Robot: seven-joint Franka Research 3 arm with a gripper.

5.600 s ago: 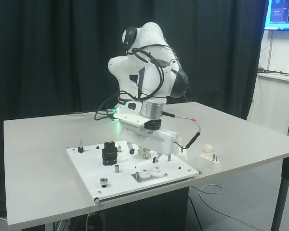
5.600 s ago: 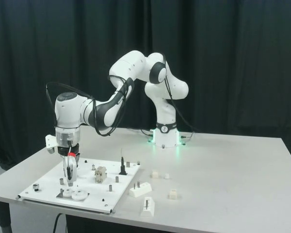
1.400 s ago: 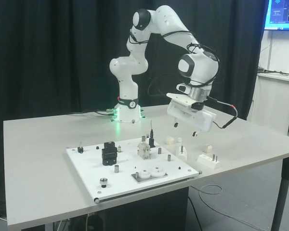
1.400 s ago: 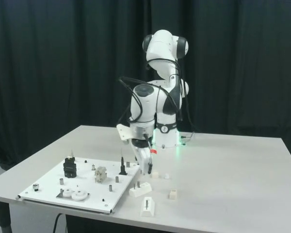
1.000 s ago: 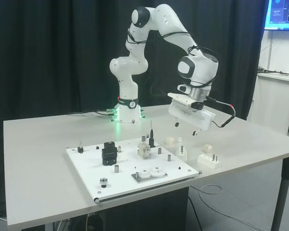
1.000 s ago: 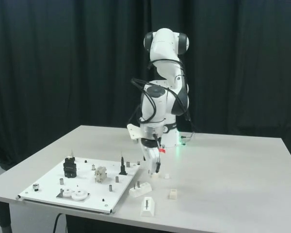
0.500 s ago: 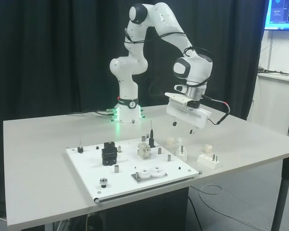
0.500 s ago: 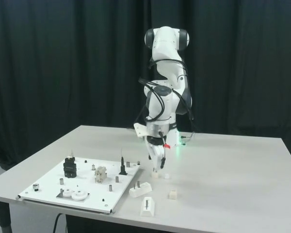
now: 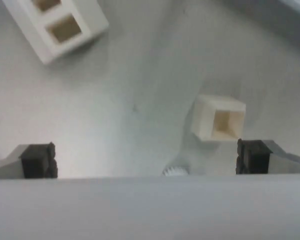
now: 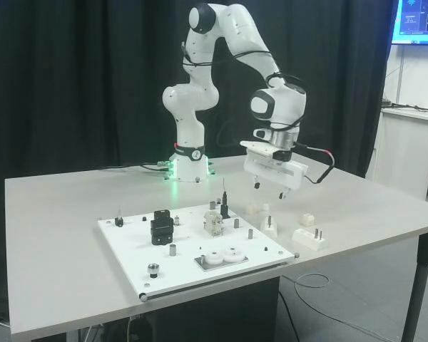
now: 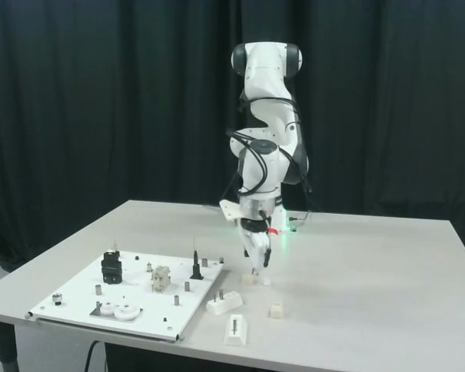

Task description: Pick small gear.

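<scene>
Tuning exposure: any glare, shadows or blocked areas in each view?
Wrist view: gripper body hides part of the scene; soft shadow beside the hollow white block. First room view: green base light spills onto the grey table; bright screen top right.

The white arm [image 10: 232, 43] arches high and bends down; its tool [image 9: 145, 159] hangs above the table, fingers [image 9: 38, 161] spread wide, empty.
</scene>
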